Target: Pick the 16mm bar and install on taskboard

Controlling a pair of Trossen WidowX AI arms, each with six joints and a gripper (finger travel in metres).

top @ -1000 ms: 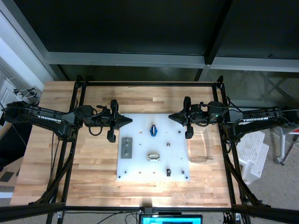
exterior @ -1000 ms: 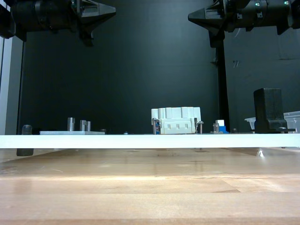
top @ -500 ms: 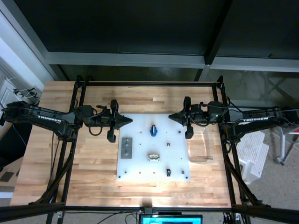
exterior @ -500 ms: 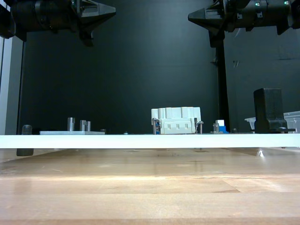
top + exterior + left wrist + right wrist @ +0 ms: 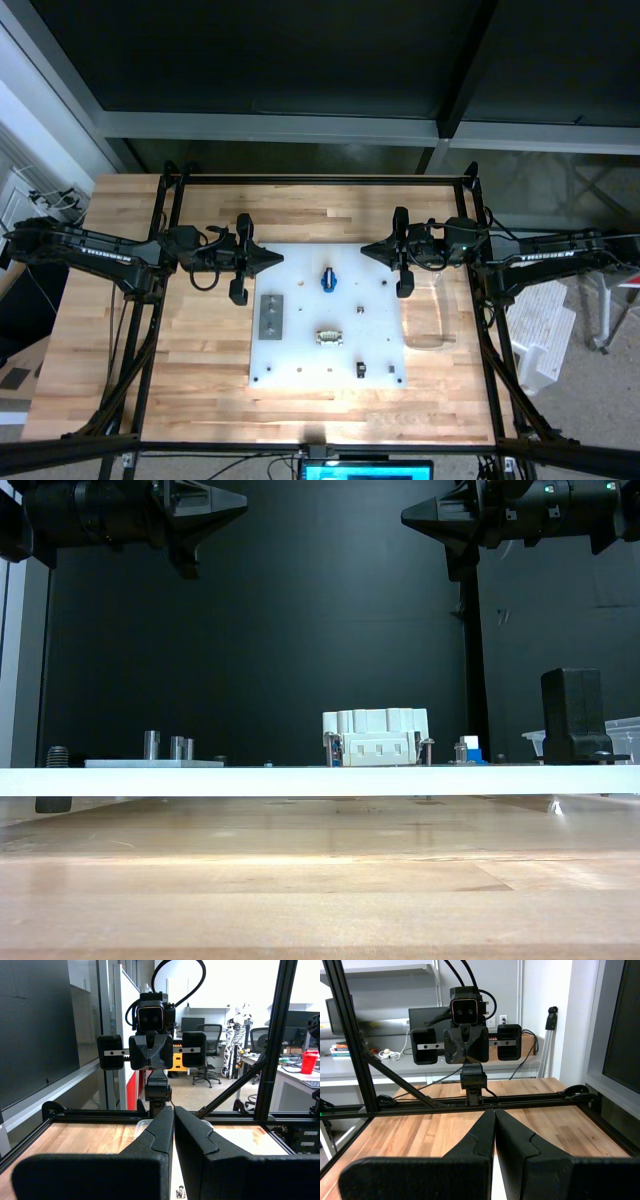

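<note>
My left gripper [image 5: 280, 257] hangs high over the far left corner of the white taskboard [image 5: 300, 362], shut and holding nothing. My right gripper [image 5: 363, 249] hangs high over the far right part, also shut and holding nothing. Each wrist view shows its own fingers pressed together, left gripper [image 5: 173, 1110] and right gripper [image 5: 495, 1111], facing the other arm. A grey block [image 5: 271, 315] on the board's left carries short metal pegs [image 5: 151, 744]. I cannot tell which piece is the 16mm bar, or where it lies.
On the board stand a blue part [image 5: 328, 279], a white connector [image 5: 328, 338] and a black block [image 5: 361, 370]. A clear tray [image 5: 437, 315] sits on the wooden table right of the board. Black frame posts rise at the table's far corners.
</note>
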